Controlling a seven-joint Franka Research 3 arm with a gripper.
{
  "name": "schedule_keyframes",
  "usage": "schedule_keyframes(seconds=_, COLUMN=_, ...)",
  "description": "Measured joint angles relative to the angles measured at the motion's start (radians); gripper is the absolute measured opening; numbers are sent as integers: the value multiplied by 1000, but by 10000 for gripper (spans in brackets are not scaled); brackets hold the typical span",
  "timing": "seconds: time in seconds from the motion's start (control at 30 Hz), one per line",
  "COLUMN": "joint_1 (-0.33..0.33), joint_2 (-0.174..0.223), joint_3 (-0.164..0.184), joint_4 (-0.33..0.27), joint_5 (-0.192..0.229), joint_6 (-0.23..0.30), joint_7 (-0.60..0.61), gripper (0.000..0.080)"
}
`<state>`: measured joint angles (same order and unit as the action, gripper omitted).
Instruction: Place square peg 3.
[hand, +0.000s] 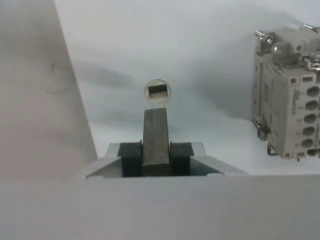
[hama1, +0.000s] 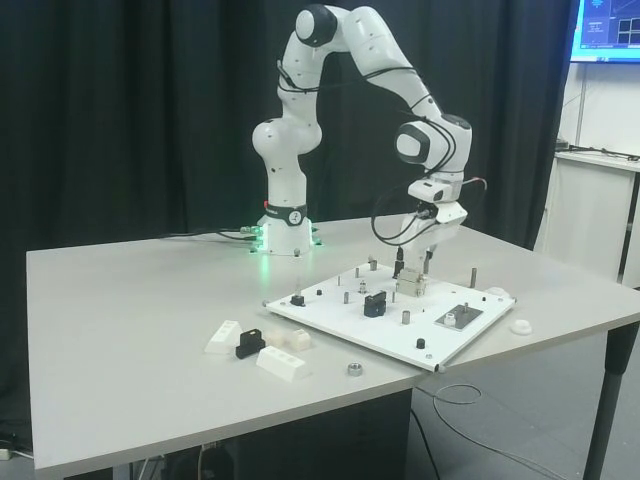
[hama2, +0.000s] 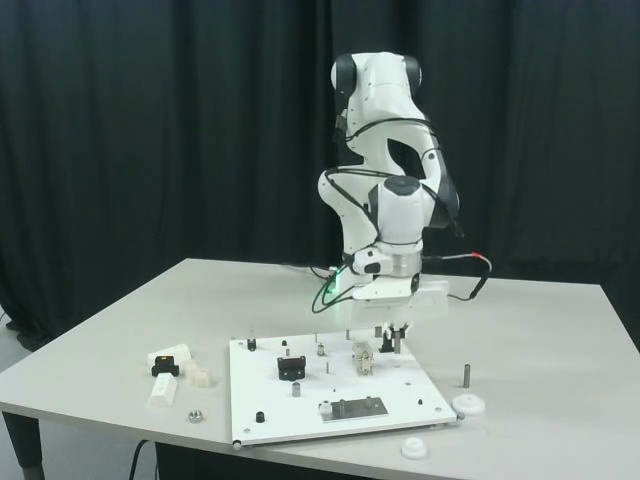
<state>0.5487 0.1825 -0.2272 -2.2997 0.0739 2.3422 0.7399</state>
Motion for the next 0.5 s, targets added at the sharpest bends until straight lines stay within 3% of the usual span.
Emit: schedule_keyframes(seconds=0.5, joint_1=0, joint_2=-23, joint_3=-2, joint_4=1, joint_5=0, joint_6=-17, joint_7=11, gripper=113)
